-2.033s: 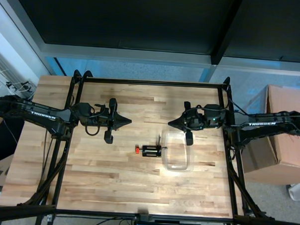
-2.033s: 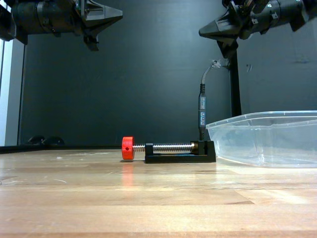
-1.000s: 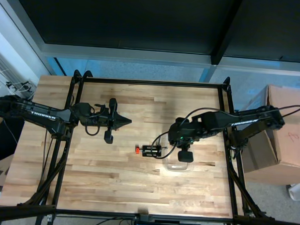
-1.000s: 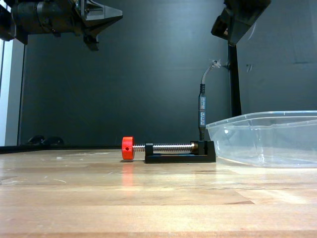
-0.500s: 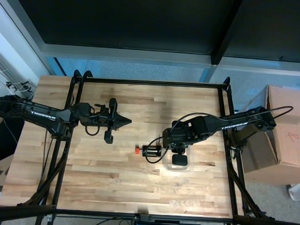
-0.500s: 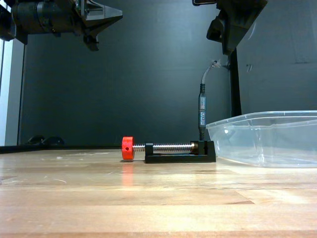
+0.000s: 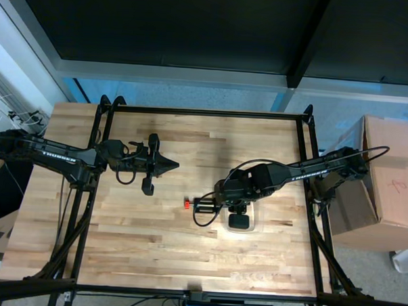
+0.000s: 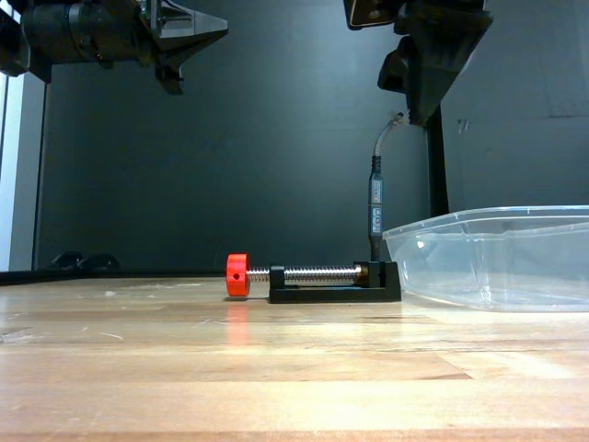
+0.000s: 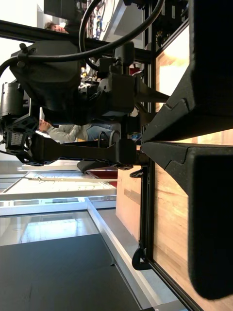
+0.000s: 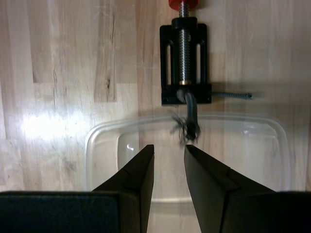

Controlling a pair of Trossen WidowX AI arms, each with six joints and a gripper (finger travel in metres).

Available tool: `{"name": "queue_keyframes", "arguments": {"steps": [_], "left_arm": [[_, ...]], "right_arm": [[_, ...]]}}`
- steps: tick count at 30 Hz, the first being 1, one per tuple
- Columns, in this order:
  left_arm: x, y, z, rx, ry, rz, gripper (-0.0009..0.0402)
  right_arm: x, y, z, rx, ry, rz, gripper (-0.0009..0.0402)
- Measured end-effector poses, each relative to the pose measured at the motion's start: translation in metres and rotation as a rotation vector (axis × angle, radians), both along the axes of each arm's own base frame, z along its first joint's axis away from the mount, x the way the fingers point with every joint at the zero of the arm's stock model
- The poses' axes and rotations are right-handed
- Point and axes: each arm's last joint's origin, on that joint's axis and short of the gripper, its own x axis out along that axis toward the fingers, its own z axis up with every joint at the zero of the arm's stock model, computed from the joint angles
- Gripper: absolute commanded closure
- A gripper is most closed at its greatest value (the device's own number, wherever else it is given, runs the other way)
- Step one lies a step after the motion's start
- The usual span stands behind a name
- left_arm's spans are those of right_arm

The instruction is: Remove the USB-C connector from the USB-C receptacle and place in the container

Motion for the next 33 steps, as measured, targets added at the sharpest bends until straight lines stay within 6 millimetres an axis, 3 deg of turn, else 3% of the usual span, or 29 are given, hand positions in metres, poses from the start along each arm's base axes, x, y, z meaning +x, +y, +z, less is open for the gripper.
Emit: {"name": "queue_keyframes", "arguments": {"steps": [33], "left_arm": [[0.0,0.0,0.0,0.0,0.0,0.0,0.0393]], "right_arm": [[0.034,0.009,-0.048,-0.014,0.037,0.016,0.0309]]}}
